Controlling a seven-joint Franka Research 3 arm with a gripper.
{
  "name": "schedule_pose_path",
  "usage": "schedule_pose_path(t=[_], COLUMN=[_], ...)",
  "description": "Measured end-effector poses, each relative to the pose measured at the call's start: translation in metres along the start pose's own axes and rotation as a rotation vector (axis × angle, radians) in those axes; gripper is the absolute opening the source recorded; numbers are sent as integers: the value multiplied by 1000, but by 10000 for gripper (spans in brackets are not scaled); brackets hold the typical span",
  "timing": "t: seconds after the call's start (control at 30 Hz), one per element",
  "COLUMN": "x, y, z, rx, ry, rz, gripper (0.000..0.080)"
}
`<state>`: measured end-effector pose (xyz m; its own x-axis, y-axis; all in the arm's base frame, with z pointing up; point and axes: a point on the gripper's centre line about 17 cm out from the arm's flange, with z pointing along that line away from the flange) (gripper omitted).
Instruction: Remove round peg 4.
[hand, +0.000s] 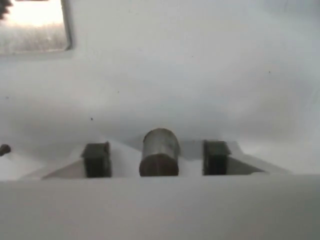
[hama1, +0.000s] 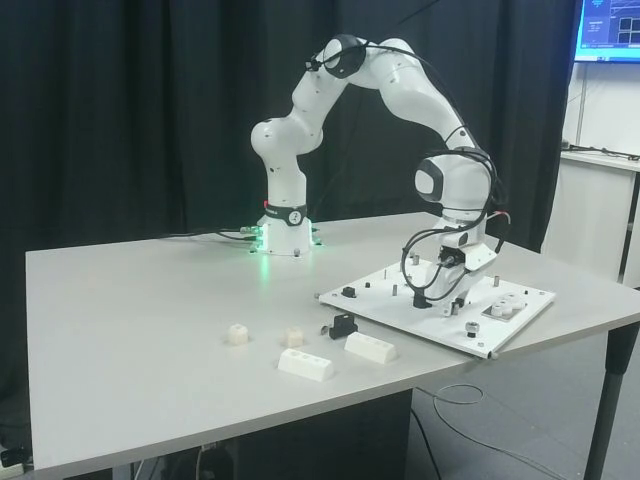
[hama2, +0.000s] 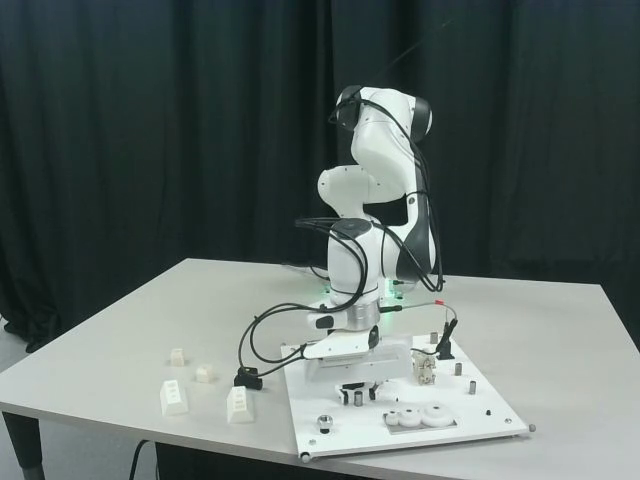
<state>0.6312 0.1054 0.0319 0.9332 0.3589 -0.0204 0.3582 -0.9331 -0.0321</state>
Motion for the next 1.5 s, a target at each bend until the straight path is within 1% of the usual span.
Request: schedule_pose_path(t=[0.07,0.1,0.27,0.3,0.9,1.2,1.5], x=[0,0,0,0,0,-1,-1], y=[0,0,1,1,2,1,2], z=[0,0,0,0,0,-4,-3], rx=[0,0,-3,-3,-7,-6,-7], ry=[0,-1,-1,-2,-3,-9,-11], rz=[1,1,6,8,16,20,19], gripper=[680,338,338,147,153,153,152])
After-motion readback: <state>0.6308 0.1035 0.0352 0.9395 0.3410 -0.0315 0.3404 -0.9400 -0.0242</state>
